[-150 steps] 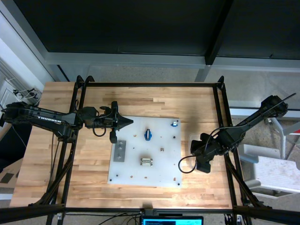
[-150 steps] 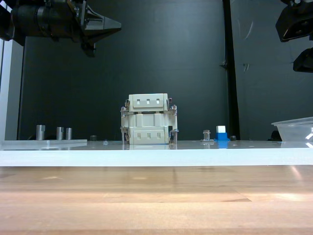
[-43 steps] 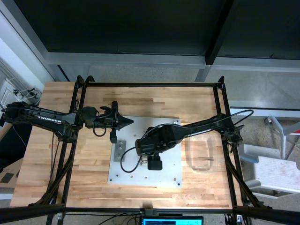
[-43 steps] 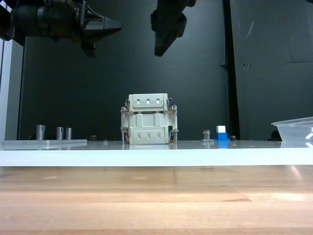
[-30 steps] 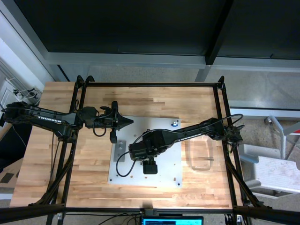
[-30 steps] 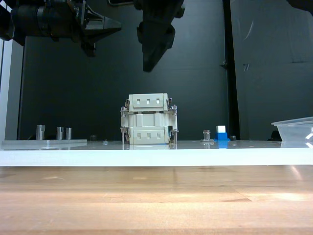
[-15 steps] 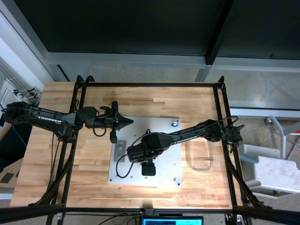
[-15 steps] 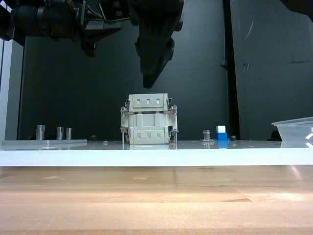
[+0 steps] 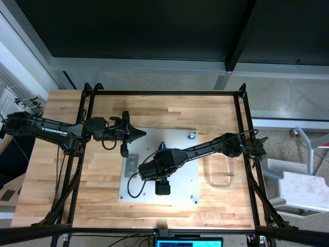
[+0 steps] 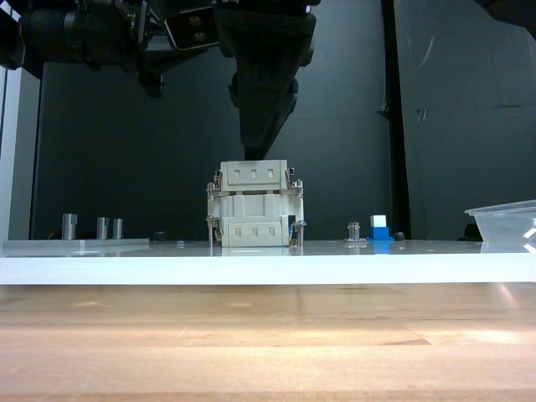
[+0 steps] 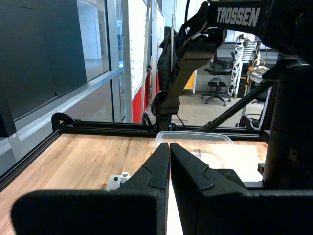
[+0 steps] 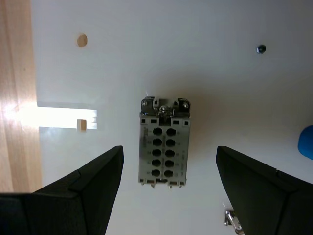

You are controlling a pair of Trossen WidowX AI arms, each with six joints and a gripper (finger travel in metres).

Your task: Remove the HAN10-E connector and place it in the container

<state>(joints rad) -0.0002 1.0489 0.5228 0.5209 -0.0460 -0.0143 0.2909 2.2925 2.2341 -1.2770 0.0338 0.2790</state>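
Table [image 9: 77,195]: bare wood, carrying the board and the container.
Board [image 9: 177,198]: white and square, lying flat around the table's middle.
Connector [image 10: 254,205]: stands on the near half of the board as two stacked grey-beige parts with metal clips at the sides. The right wrist view shows its top face with two rows of five dark holes. It is on the board, well apart from the container.
Right gripper [image 10: 255,144]: points straight down over the connector, its tips just above the connector's top. It cannot be told whether they touch. The jaws are wide apart, one finger [image 12: 93,188] on each long side of the connector, with white board showing between each finger and the block.
Plate [image 9: 132,163]: grey metal, flat on the board's left side, just beside the right arm's wrist.
Blue connector [image 12: 307,142]: on the board beyond the connector, only an edge of it visible.
Container [image 10: 502,222]: clear tray on the table to the right of the board, under the right arm's reach.
Left gripper [image 9: 142,134]: held high over the board's far left edge, pointing right, jaws together with only a thin slit between them, holding nothing.
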